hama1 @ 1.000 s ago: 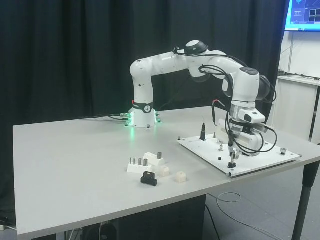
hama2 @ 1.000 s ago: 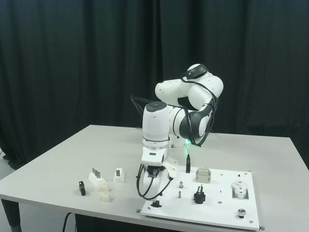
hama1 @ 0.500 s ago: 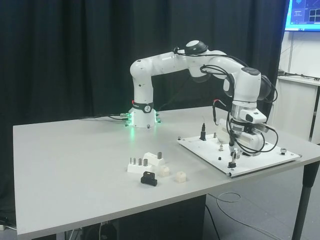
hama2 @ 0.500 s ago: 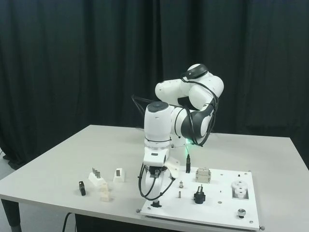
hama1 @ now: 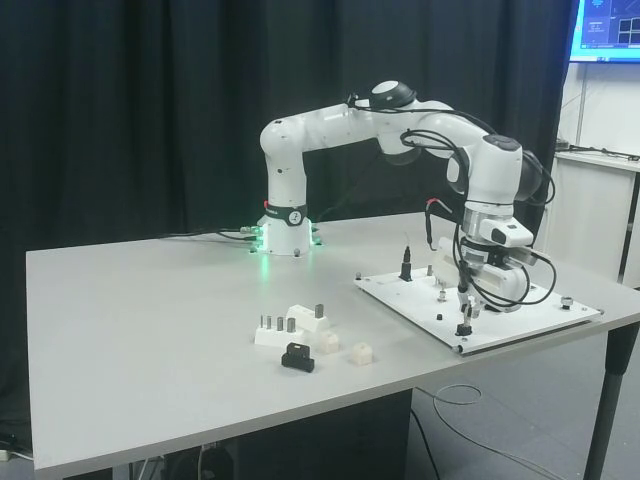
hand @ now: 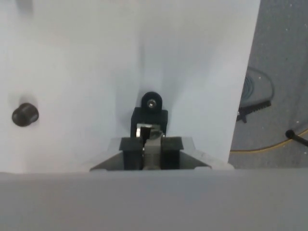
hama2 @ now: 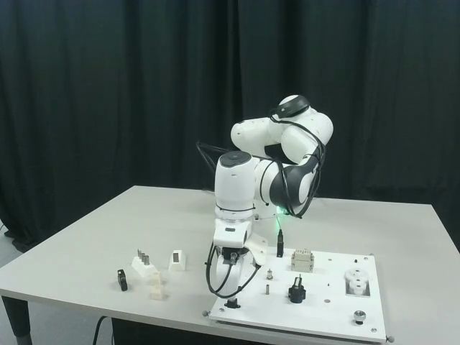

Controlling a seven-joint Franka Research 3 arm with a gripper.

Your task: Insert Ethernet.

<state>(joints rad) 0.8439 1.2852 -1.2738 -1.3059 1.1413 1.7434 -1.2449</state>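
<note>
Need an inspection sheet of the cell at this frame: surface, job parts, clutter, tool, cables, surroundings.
Surface: grey table carrying a white board near its edge.
Job's things: Ethernet plug held in the tool, just above the black socket at the board's corner; not seen seated.
Clutter: white blocks and a small black part on the table beside the board; other fittings on the board.
Grippers: tool shut on the plug, pointing down.
Cables: black cable looping from the tool; coiled cable on floor.
Surroundings: black curtain, screen.
</note>
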